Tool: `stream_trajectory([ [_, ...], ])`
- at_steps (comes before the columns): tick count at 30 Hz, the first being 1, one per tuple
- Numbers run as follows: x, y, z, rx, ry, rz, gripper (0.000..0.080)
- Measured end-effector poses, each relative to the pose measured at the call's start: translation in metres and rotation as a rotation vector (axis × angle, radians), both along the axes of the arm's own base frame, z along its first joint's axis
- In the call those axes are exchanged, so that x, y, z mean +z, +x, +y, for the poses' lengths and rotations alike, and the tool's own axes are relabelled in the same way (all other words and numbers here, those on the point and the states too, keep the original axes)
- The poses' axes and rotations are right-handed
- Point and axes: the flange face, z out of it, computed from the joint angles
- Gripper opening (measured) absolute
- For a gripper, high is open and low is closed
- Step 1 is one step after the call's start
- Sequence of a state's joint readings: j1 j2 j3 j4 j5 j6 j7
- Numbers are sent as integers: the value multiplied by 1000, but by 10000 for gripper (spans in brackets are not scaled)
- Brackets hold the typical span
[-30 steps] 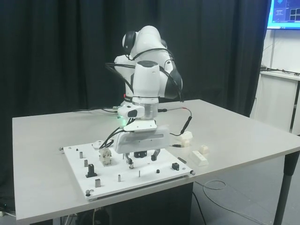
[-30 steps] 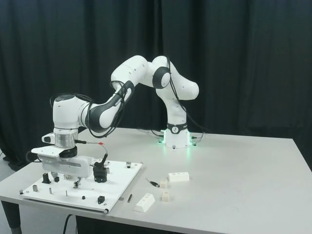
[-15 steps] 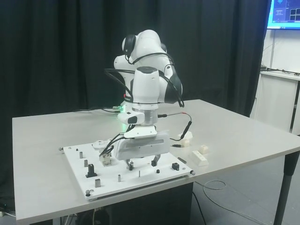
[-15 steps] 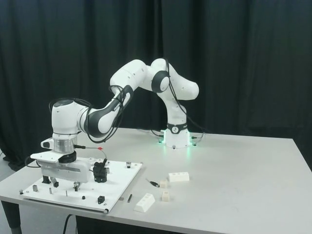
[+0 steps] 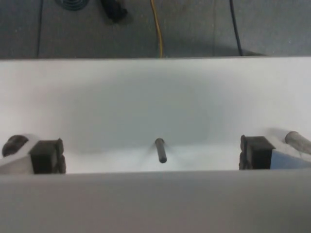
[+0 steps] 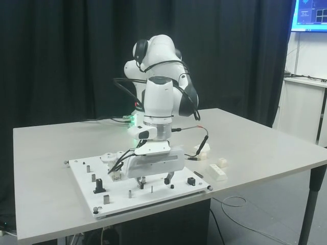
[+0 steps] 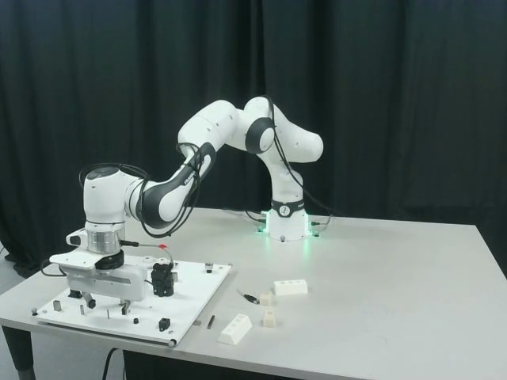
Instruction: Remove round peg 1.
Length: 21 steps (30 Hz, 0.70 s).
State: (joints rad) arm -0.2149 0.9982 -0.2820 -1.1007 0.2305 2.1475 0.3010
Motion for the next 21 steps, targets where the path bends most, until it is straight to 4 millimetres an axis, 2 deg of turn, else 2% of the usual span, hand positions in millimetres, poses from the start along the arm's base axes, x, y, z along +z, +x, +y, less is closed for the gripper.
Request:
stream_trajectory([
  [21, -12, -3, -2, 25, 0, 17, 800],
])
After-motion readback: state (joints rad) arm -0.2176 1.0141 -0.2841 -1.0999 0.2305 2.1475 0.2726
